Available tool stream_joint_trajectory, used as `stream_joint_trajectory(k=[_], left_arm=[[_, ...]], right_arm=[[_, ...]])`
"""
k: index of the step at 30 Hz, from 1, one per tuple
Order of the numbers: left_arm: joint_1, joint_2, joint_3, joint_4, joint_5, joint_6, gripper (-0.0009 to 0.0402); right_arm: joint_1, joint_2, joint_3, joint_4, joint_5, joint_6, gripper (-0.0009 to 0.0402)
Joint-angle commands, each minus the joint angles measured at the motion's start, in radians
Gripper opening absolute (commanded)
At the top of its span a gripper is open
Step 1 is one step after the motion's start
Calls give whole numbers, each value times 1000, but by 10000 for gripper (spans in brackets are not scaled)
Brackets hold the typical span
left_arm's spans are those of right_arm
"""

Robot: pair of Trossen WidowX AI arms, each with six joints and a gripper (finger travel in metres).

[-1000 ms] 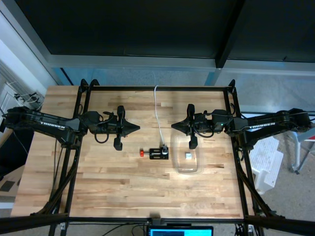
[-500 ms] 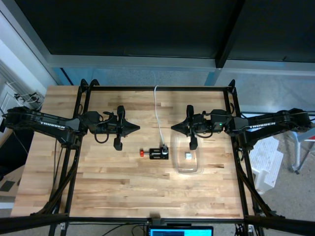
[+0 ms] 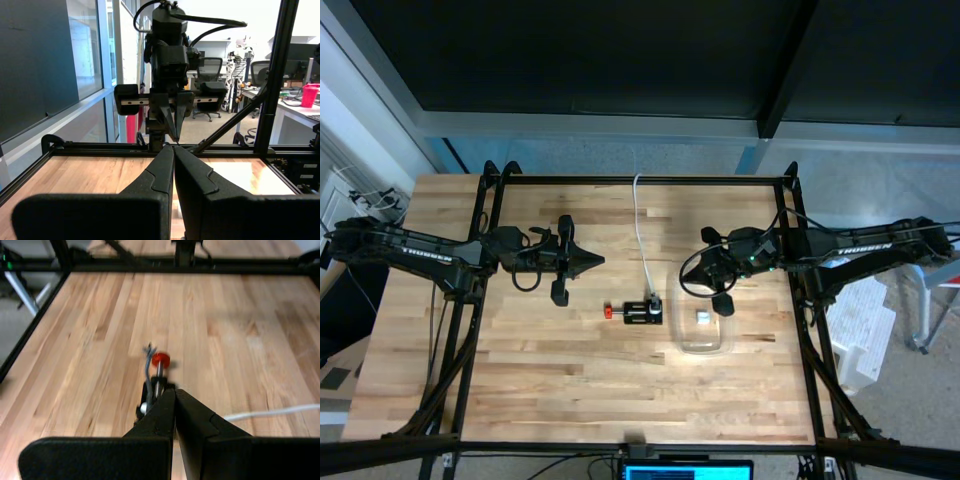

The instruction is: Remove the power plug from the receptacle and place in the container

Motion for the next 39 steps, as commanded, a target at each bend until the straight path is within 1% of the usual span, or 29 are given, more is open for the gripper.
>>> stream_joint_trajectory(k=[1,3,4,7,10,14,20,21,24,27,28,32,39], left_arm=[[0,0,0,0,0,0,0],[0,0,0,0,0,0,0],[0,0,0,0,0,0,0],[0,0,0,0,0,0,0],[0,0,0,0,0,0,0],[0,0,0,0,0,0,0],[0,0,0,0,0,0,0],[0,0,0,0,0,0,0],[0,0,0,0,0,0,0],[0,0,0,0,0,0,0],[0,0,0,0,0,0,0],[0,0,0,0,0,0,0],[0,0,0,0,0,0,0]], right_arm=[[17,1,37,-91,44,5,0],[25,15,64,-148,69,5,0],[29,21,80,-179,75,9,0],[35,60,124,-248,74,30,4],[43,112,162,-303,75,51,20],[51,183,200,-356,75,77,64],[75,284,245,-369,77,107,142],[79,299,252,-370,82,109,154],[89,336,272,-369,126,124,187],[101,363,284,-358,152,128,212],[105,371,285,-349,152,130,218],[114,402,285,-314,152,140,232],[123,471,299,-291,151,157,231]])
